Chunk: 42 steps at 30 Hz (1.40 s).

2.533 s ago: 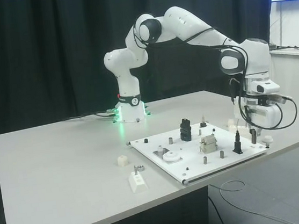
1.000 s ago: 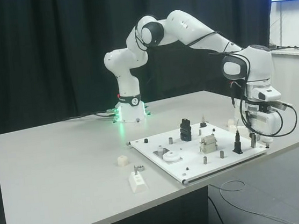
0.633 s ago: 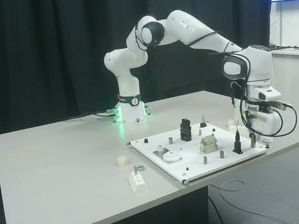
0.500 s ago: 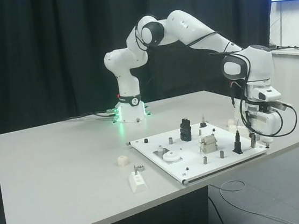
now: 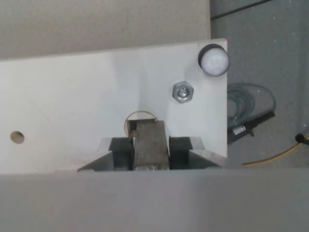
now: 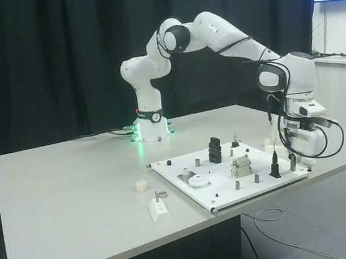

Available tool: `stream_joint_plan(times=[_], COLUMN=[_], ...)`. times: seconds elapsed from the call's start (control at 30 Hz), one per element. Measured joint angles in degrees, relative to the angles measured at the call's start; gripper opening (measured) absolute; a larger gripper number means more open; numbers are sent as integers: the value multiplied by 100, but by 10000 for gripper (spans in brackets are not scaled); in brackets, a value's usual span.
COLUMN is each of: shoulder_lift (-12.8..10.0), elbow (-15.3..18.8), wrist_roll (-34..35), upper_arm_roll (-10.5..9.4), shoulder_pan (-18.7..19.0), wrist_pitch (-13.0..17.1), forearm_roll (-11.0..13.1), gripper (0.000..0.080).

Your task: Insert square peg 4.

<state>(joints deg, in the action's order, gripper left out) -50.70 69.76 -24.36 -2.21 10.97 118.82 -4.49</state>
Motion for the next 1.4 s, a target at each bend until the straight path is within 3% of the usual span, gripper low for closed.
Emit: stream_joint_plan(times=[1.4], shoulder_lift=[-6], elbow=[-23], wrist_roll=[-80], upper_arm_roll=[39], shoulder_pan=[58], wrist_pitch=[-134], forearm_roll=[62], gripper=[153])
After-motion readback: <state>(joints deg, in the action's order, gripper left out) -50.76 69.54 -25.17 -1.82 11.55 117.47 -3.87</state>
